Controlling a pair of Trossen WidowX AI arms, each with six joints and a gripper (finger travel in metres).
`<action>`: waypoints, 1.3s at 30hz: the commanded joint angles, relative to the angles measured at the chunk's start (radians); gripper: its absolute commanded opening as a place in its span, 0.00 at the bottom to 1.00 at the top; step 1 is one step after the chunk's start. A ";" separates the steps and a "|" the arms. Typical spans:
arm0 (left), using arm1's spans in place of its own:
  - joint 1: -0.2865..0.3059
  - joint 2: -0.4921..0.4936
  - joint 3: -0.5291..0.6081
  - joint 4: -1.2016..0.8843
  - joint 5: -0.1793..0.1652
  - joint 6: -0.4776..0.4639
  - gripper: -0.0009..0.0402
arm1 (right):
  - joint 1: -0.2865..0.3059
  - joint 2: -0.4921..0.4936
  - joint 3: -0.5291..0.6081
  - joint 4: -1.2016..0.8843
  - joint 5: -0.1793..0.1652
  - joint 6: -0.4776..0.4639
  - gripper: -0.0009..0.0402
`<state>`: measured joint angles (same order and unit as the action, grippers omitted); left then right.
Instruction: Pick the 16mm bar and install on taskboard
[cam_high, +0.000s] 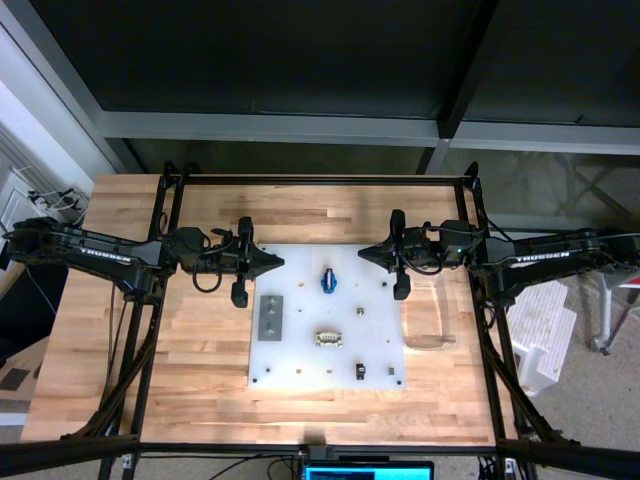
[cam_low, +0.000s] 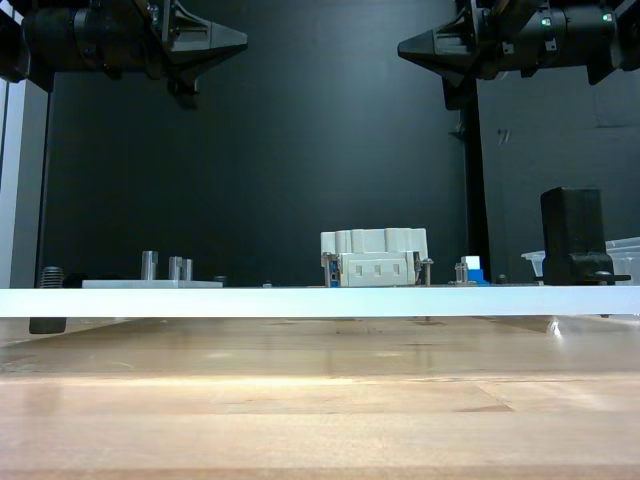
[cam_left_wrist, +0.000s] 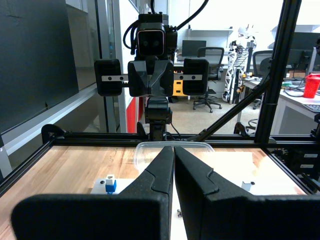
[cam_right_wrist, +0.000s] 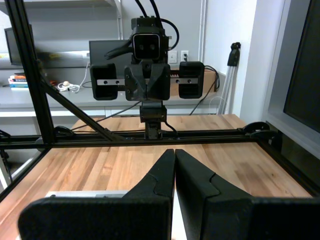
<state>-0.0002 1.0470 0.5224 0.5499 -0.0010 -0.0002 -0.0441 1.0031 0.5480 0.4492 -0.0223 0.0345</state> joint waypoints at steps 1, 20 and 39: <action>0.000 0.000 0.000 0.000 0.000 0.000 0.02 | 0.001 0.001 0.000 -0.001 -0.005 0.010 0.02; 0.000 0.000 0.000 0.000 0.000 0.000 0.02 | 0.007 0.003 -0.013 0.008 0.004 0.010 0.02; 0.000 0.000 0.000 0.000 0.000 0.000 0.02 | 0.007 0.003 -0.013 0.008 0.003 0.010 0.02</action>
<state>-0.0002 1.0470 0.5228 0.5499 -0.0010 -0.0002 -0.0372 1.0058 0.5343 0.4572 -0.0193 0.0437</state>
